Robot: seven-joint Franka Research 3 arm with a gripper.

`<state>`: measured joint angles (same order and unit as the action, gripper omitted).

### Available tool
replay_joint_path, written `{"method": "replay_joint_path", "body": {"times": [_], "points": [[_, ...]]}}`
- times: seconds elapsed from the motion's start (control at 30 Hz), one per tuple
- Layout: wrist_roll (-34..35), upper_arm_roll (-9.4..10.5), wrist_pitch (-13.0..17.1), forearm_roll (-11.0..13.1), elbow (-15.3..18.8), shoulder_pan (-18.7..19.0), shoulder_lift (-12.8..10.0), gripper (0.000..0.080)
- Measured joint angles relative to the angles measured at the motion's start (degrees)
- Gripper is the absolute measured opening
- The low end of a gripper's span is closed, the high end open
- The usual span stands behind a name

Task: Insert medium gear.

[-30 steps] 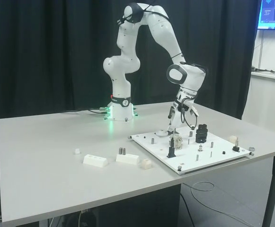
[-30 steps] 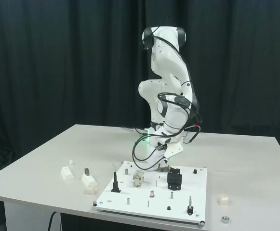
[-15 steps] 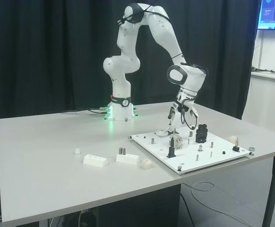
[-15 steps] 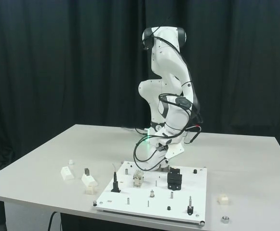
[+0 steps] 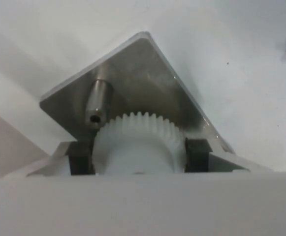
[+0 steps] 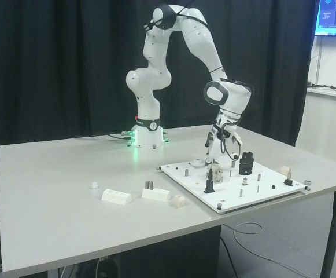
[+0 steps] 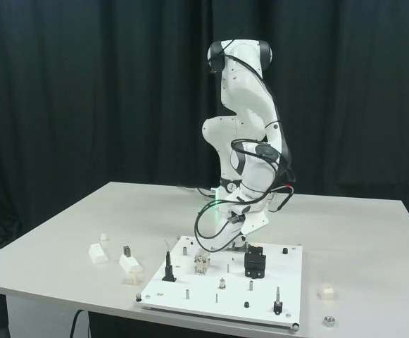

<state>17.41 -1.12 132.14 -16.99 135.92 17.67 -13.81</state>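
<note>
White toothed plastic medium gear (image 5: 139, 142) is pinched between the two black fingertip pads (image 5: 79, 157) of the gripper (image 5: 139, 160), one pad on each side of the gear, teeth facing the camera in the wrist view. Gear sits over a grey metal plate with cut corners (image 5: 147, 78), right beside an upright grey metal peg with a small hole in its side (image 5: 97, 103); cannot tell whether gear touches the plate or peg. Plate lies on the white square assembly board (image 6: 237, 194), at the board's edge nearest the arm's base. In the room views the white arm (image 7: 243, 141) bends down over that edge of the board. Board carries small black fixtures (image 7: 254, 262) and thin upright pins. Board rests on the grey table (image 6: 58, 185); white blocks (image 6: 116, 196) lie on the table beside the board.
</note>
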Motion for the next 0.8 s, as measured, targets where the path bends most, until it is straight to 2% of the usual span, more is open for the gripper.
{"method": "replay_joint_path", "body": {"times": [0.53,0.8], "points": [[-1.8,0.11,0.1,-0.5,0.0,0.0,0.0,0.0397],[-3.7,0.76,0.1,-2.7,0.2,0.0,0.0,0.0397]]}}
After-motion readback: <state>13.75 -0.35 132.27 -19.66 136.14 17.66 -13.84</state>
